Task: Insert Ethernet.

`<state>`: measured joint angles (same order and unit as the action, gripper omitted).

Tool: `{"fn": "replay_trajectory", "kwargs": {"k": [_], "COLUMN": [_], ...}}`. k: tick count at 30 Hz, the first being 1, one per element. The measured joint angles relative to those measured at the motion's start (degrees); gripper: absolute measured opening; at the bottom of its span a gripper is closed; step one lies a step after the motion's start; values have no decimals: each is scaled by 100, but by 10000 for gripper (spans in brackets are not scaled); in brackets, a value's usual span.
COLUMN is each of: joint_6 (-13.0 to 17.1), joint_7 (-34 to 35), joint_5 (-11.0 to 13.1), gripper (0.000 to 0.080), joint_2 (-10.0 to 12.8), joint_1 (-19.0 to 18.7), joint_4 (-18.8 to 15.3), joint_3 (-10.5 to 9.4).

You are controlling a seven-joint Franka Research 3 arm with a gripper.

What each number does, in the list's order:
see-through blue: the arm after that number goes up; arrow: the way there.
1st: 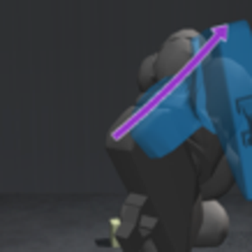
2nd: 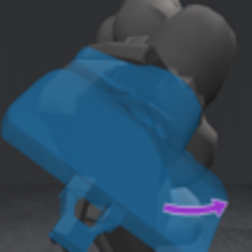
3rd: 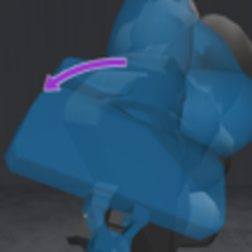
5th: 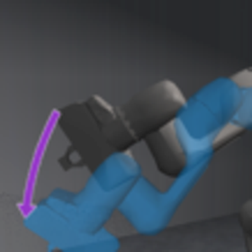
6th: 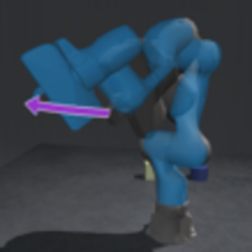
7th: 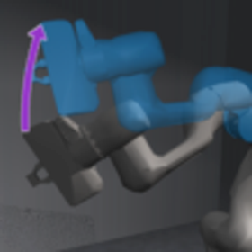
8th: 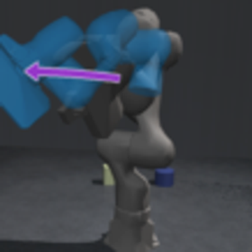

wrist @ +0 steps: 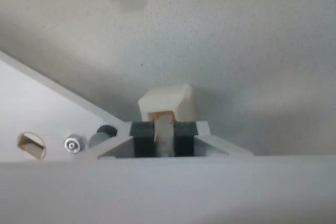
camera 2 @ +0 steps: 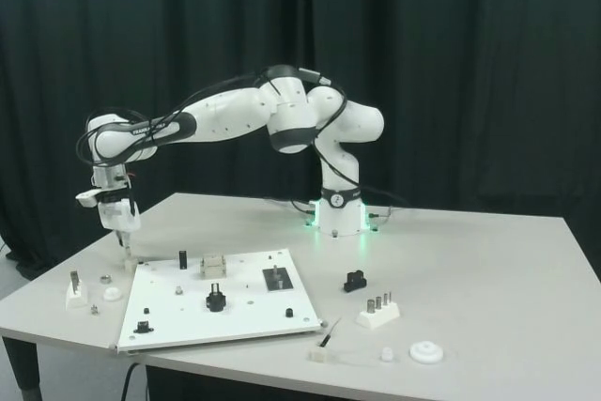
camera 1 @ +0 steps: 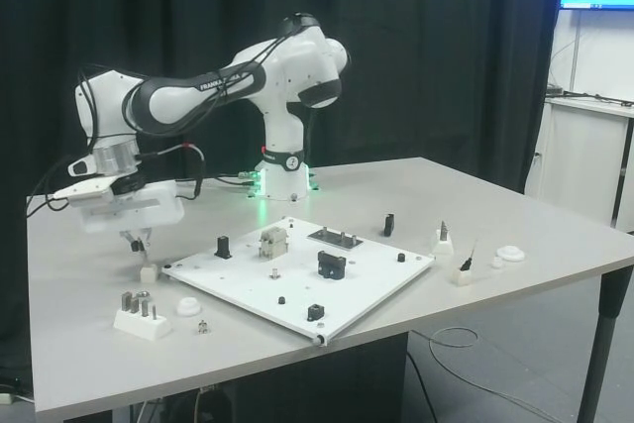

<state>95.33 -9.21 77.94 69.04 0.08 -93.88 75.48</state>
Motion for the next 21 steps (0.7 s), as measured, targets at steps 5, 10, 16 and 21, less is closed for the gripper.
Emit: {"fn": "replay_trajectory", "kwargs": {"k": [5, 10, 16, 21], "joint_6": [-5, -7, -17, -19], "joint_7": [91, 151, 317, 402], "joint_5": [-128, -226, -282, -312], "gripper": [71, 71, 71, 71], "joint_2": [-107, -155, -157, -157], "joint_1": [34, 58, 85, 87], "joint_4": [52, 107, 179, 218], "joint_3": [0, 0, 0, 0]}}
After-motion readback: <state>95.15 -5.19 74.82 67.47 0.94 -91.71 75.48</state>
